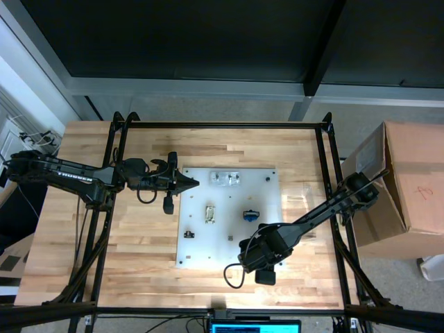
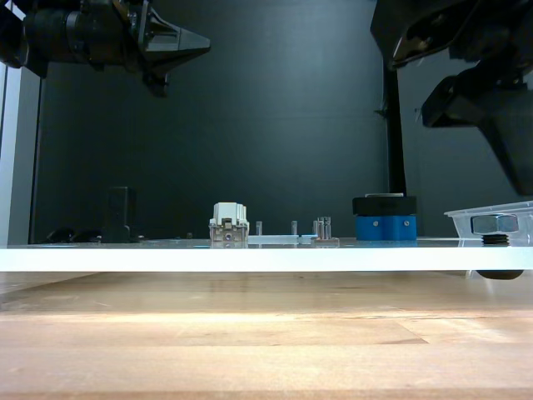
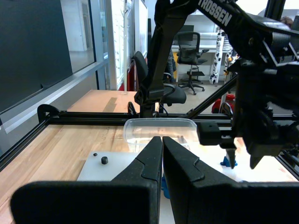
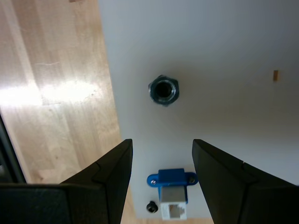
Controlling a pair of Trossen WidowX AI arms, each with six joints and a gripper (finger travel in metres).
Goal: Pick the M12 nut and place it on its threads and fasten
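Near the board's (image 1: pixel 208 246) near right edge the M12 nut (image 2: pixel 494 223) is sitting on its stud (image 2: pixel 497 240), ribs showing below, so tightening is looking unfinished, right claw (image 4: pixel 162 147) hovering above that edge, spread and empty, left claw (image 3: pixel 162 140) hanging closed, empty, over the board's left edge.

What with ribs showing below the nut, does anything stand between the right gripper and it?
Nothing visible. The right gripper hangs open above the M12 nut, which sits on its stud. The left gripper, shut, is over the board at far left.
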